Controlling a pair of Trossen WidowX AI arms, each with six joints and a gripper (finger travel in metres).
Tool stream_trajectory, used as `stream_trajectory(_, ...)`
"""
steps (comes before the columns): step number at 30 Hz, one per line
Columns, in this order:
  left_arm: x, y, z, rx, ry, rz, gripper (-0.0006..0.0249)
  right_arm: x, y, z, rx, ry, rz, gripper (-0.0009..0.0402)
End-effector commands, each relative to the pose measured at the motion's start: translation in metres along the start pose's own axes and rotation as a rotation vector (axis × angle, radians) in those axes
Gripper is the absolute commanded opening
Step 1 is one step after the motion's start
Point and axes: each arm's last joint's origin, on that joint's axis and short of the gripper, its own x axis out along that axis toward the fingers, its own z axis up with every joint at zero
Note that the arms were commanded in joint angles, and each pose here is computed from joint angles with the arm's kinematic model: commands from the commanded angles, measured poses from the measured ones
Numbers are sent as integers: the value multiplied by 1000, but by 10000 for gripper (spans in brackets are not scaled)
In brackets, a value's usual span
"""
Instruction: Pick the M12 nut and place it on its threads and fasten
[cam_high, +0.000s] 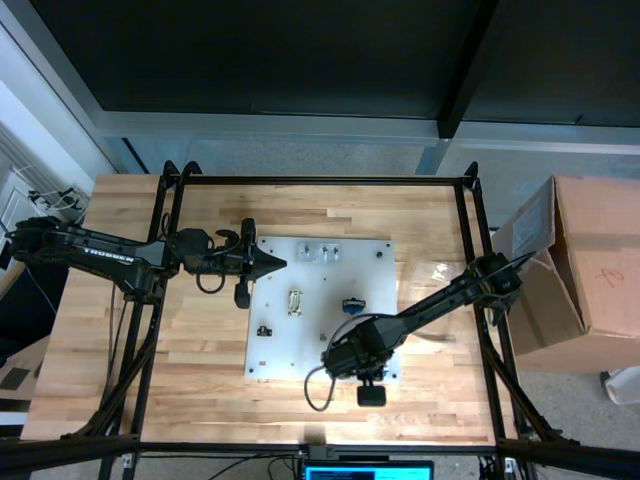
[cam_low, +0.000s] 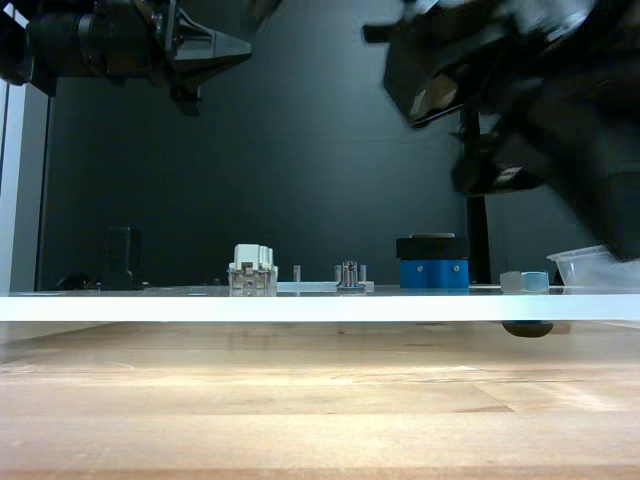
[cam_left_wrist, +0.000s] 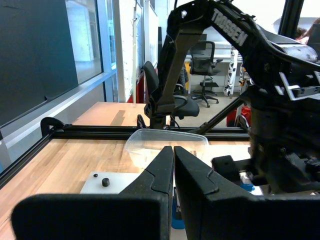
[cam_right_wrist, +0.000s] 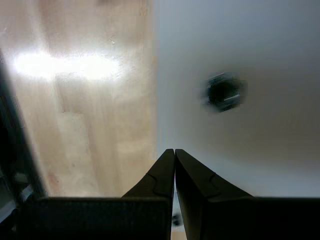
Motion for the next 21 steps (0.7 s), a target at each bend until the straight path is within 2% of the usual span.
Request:
stream_trajectory(1,0,0,0,0,2,0,0,-1,-1,0,2,-26,-48,0)
stream_trajectory(3,0,0,0,0,1,0,0,-1,-2,1,2,-40,-74,0)
stream_trajectory(7,0,0,0,0,-2,0,0,0,-2,2,-1,-57,-80,0)
stream_trajectory(14,0,0,0,0,0,0,0,0,-3,3,6,-87,-138,0)
stream_trajectory(19,0,0,0,0,0,0,0,1,-4,4,72,-115,-183,0)
stream_trajectory(21,0,0,0,0,0,0,0,2,-3,4,87,-115,-179,0)
